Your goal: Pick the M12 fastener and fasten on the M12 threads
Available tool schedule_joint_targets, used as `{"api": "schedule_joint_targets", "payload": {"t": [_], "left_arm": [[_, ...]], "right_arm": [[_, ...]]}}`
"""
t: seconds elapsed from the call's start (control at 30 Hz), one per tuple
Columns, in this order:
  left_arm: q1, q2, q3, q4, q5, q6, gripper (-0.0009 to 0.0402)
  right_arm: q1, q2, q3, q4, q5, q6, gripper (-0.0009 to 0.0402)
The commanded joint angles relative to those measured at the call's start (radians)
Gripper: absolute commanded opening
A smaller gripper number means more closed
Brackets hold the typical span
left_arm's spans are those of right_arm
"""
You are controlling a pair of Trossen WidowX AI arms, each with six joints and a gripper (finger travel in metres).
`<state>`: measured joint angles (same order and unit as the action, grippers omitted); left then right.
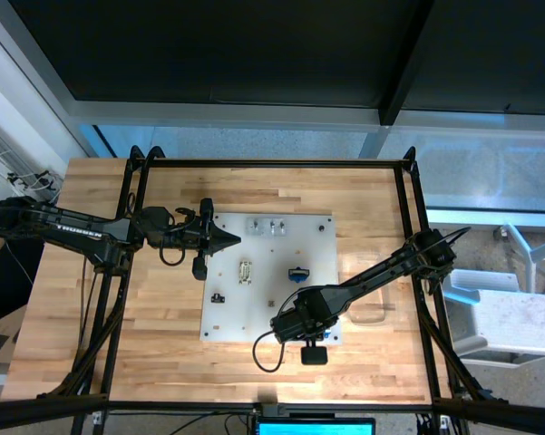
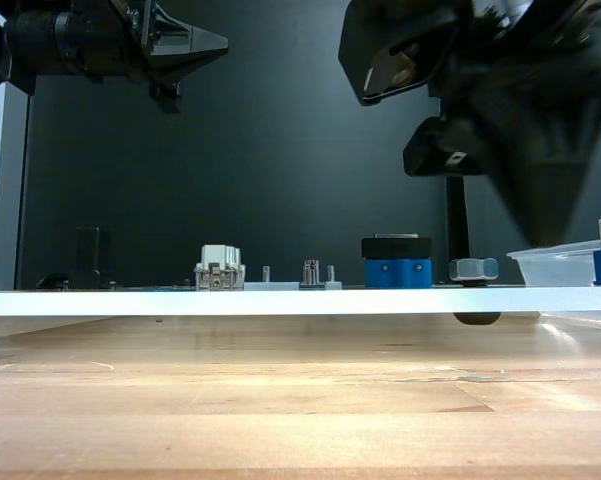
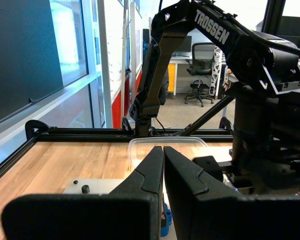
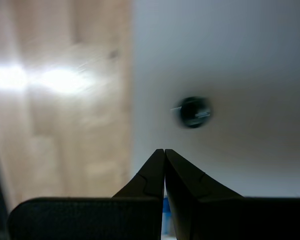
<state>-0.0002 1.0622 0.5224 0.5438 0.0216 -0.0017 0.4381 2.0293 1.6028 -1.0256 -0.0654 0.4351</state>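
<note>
Right end effector [image 4: 164,151]: clenched, the two fingers pressed flat together with nothing between them. It points down at the white board [image 1: 225,319] close to the board's edge, with the wooden desk [image 1: 100,344] beyond that edge. In the high view it is at lower centre of the frame, over the board's near right part. The arm runs up and right from there to its base at the right edge. In the low view it fills the upper right as a dark shape tapering downward, its tip clear of the board.

A blurred dark round object [image 4: 193,111] sits on the board just ahead of the fingertips. What it is cannot be told.

Nut [image 2: 473,268]: a silver hexagon low on the board, right of centre in the low view. It is just left of the clear tray [image 2: 562,264], in front of a tall black post [image 2: 456,215], and right of a blue block [image 2: 396,270]. No ribs show beneath it. The high view hides this spot under the arm, so whether the nut is on its stud cannot be told.

Left end effector [image 3: 163,148]: clenched and empty. It is held high at upper left in the low view, and over the board's far left part in the high view, well apart from the nut.
</note>
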Motion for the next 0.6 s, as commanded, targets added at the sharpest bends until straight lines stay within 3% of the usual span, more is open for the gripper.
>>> {"api": "schedule_joint_targets", "payload": {"t": [0.03,0.6], "left_arm": [[0.0,0.0,0.0,0.0,0.0,0.0,0.0],[0.0,0.0,0.0,0.0,0.0,0.0,0.0]], "right_arm": [[0.0,-0.006,0.001,-0.002,0.097,0.047,0.0],[-0.002,-0.006,-0.047,0.058,0.127,0.082,0.0]]}}
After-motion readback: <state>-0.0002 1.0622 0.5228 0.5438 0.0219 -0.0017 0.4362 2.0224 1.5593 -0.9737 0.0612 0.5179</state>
